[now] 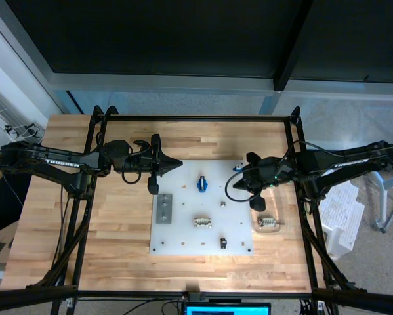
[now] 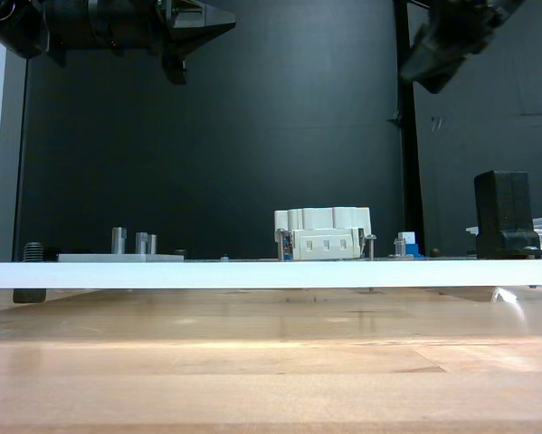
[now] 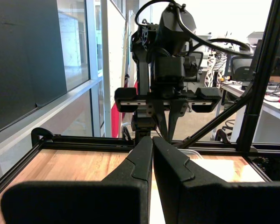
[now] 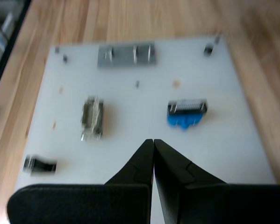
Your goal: Pick the HAN10E connector and install on the hub
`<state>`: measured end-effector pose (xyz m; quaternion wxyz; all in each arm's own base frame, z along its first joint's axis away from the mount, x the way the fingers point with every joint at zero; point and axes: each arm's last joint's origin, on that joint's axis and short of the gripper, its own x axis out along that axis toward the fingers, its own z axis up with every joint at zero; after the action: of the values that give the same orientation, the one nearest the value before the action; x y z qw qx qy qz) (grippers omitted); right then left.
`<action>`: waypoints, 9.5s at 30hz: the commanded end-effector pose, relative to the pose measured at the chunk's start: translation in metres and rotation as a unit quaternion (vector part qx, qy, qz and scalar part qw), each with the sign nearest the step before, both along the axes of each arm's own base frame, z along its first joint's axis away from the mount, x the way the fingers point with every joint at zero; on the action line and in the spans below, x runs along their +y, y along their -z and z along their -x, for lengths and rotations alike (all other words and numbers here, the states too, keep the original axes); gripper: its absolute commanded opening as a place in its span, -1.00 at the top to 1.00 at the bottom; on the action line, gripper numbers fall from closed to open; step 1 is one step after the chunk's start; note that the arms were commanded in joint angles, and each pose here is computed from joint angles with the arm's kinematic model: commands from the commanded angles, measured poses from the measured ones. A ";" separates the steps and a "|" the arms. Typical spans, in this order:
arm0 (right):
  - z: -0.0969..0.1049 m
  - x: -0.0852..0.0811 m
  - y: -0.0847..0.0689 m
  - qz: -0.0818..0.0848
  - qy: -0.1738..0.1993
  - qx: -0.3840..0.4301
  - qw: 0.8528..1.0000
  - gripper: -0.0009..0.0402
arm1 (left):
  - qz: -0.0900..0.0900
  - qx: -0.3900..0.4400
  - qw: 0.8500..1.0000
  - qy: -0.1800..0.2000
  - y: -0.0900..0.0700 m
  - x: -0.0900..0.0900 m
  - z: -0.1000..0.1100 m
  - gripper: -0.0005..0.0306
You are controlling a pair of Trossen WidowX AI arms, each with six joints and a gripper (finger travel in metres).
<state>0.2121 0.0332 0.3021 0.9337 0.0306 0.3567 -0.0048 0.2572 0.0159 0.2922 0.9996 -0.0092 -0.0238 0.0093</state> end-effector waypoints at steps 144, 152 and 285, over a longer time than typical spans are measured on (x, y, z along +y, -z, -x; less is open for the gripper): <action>0.048 0.084 0.131 0.022 -0.019 0.346 0.938 0.96 | 0.000 0.000 1.000 0.000 0.000 0.000 0.000 0.97; 0.048 0.084 0.131 0.021 -0.019 0.345 0.938 0.96 | 0.000 0.000 1.000 0.000 0.000 0.000 0.000 0.97; 0.045 0.097 0.074 0.021 -0.008 0.334 0.942 -0.33 | 0.000 0.000 1.000 0.000 0.000 0.000 0.000 0.97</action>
<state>0.1664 0.1295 0.2316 0.7616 0.0065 0.6478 -0.0158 0.2572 0.0158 0.2923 0.9996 -0.0092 -0.0240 0.0091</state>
